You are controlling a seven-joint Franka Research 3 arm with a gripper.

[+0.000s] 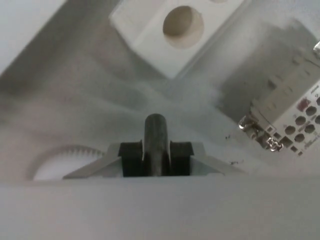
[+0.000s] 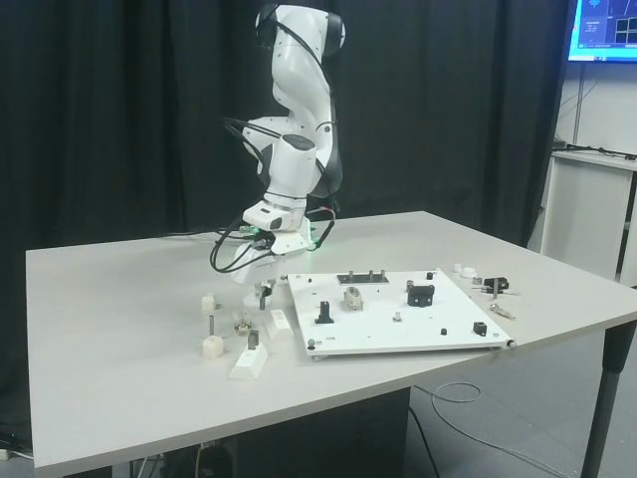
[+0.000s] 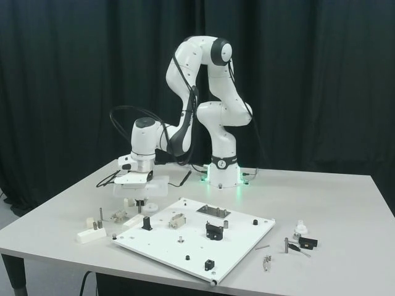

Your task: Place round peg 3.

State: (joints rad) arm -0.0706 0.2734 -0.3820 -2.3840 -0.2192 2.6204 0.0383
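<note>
On the left part of the grey bench (image 2: 119,299), near its front edge, loose parts lay scattered: a small white block (image 2: 250,360) with a short pin standing in it, and a white round base (image 2: 211,346) with another upright pin. Just right of these, the hand (image 2: 265,291) hung low over the bench, close to the left edge of the white board (image 2: 398,329). Its fingers (image 1: 131,159) were pressed against a dark round peg (image 1: 155,145), pinching it between the black pads. In the wrist view the peg's long axis ran straight out past the fingertips, in line with the hand, so it pointed downward at the bench.

Beyond the peg's tip in that view sat a white block with a round hole (image 1: 175,32), well apart from the peg and not yet lined up with it. A grey multi-pin connector (image 1: 290,120) lay off to one side, and a white gear (image 1: 65,162) showed beside the hand.

Judging by this, the hole was probably the target: the coming move would turn on carrying the peg across until its axis stood over the opening, then lowering it. Whether that hole was the right one for peg 3 could not be told.

Farther right, the board carried black brackets and short posts, and small loose parts (image 2: 495,287) lay beyond its right edge.
</note>
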